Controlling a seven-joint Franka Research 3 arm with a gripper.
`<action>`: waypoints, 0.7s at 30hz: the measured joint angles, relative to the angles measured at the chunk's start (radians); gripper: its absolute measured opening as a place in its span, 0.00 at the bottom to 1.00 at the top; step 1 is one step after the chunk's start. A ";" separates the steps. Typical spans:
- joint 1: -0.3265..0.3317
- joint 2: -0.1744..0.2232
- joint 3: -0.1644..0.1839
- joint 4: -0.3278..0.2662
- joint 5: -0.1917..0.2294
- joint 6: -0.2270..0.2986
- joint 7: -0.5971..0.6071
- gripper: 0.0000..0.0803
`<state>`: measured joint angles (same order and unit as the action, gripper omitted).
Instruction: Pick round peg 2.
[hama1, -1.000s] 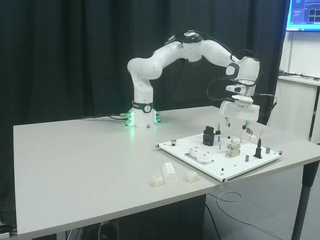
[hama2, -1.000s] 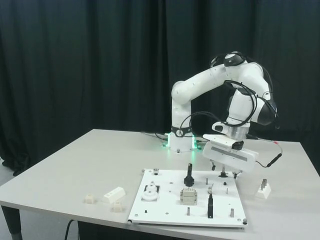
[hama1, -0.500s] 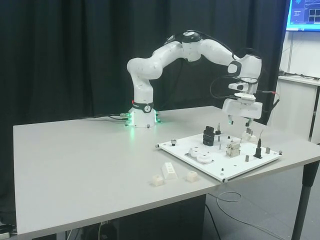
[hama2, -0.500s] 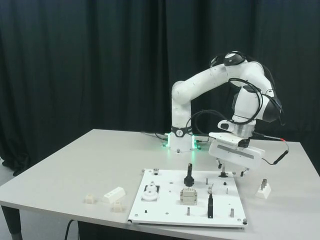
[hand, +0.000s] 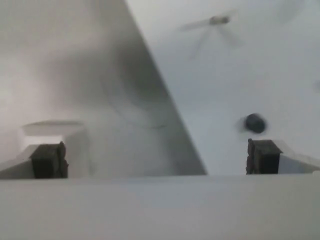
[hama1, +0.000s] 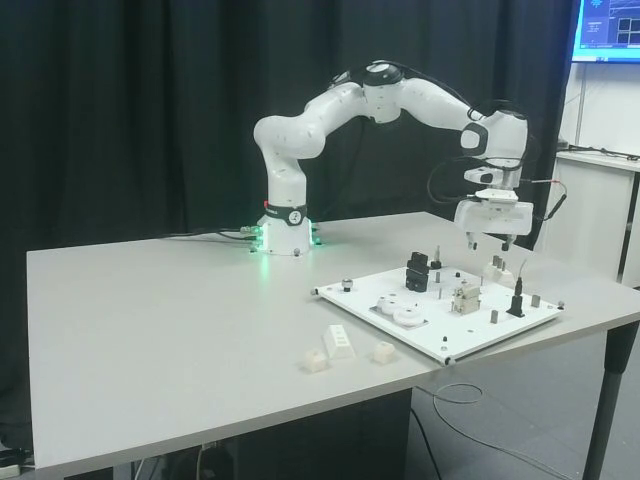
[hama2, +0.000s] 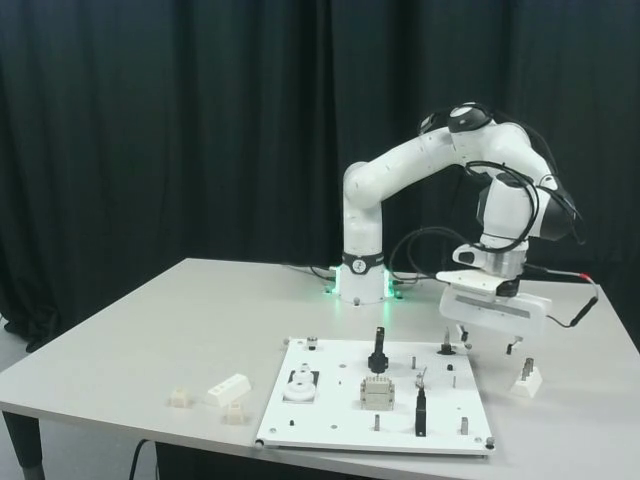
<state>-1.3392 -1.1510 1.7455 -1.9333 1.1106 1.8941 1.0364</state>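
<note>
We see the white arm (hama2: 420, 160) reaching out from its green-lit base (hama1: 285, 238) over the grey table (hama1: 150, 310). The gripper (hama2: 487, 345) hangs in the air above the far edge of the white board (hama2: 330, 415), pointing down. In the wrist view the gripper (hand: 155, 160) has its two black fingertips (hand: 48, 160) spread wide apart, with nothing between them; we read it as released and empty.

Directly below the gripper, the wrist view shows the edge of the white board (hand: 240, 90) running across bare table, so one fingertip lies over the board and the other over the table. A small black round part (hand: 255, 123) sits on the board just beside the fingertip on that side.

Round peg 2 (hama2: 528, 368) appears to be the small grey pin standing upright in a white holder block (hama2: 527, 381) on the table, off the board, below the gripper and just to its outer side, away from the arm's base. We cannot confirm its label from these views. The gripper is not touching it.

Further from the gripper, the board carries a black upright fixture (hama2: 377, 355), white gears (hama2: 297, 385) and several small pins. Three small white blocks (hama2: 228, 388) lie on the table well apart from the gripper, beyond the board's opposite side.
</note>
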 joint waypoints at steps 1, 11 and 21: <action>0.000 0.000 0.003 0.003 0.006 0.000 0.005 1.00; 0.000 0.000 0.038 0.040 0.022 0.005 0.033 1.00; 0.000 0.000 0.085 0.068 0.027 0.038 0.067 1.00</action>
<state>-1.3391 -1.1513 1.8306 -1.8656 1.1380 1.9318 1.1032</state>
